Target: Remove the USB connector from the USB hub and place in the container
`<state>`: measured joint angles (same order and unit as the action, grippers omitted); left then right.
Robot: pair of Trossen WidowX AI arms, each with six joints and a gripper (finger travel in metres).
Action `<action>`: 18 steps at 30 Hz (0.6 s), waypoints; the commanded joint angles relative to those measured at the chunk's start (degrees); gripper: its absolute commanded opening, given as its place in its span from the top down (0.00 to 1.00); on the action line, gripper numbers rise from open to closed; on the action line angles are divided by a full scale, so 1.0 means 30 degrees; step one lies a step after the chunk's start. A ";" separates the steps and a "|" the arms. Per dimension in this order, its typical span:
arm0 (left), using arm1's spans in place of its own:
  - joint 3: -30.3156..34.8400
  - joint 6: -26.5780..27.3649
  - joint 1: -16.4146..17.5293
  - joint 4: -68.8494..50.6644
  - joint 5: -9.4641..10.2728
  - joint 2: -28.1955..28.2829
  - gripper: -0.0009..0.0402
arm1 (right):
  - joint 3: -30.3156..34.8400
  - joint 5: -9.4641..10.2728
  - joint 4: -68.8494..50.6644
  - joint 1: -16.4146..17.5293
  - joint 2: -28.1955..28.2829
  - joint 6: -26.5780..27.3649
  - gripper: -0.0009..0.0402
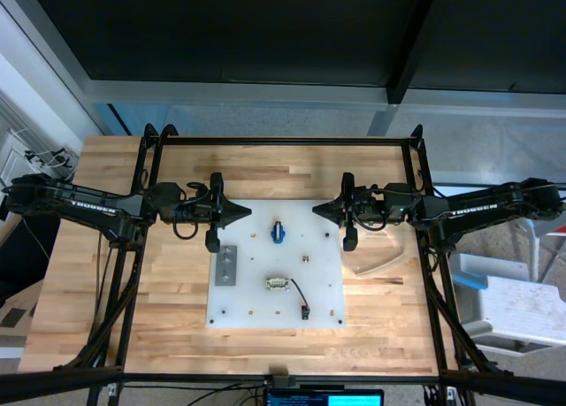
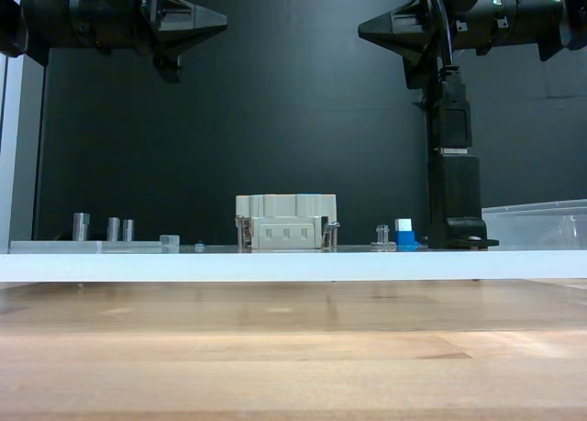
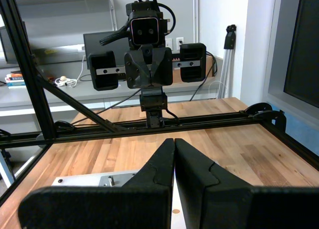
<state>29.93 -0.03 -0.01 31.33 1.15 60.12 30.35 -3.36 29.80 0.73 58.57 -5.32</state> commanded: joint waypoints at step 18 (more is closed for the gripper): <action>0.0007 0.0000 0.0000 0.0007 0.0000 0.0000 0.98 | 0.0444 0.1129 -0.0612 0.0051 0.0007 -0.1137 0.98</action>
<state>29.95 -0.01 -0.01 31.33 1.17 60.12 30.96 0.08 29.32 0.84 58.59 -8.23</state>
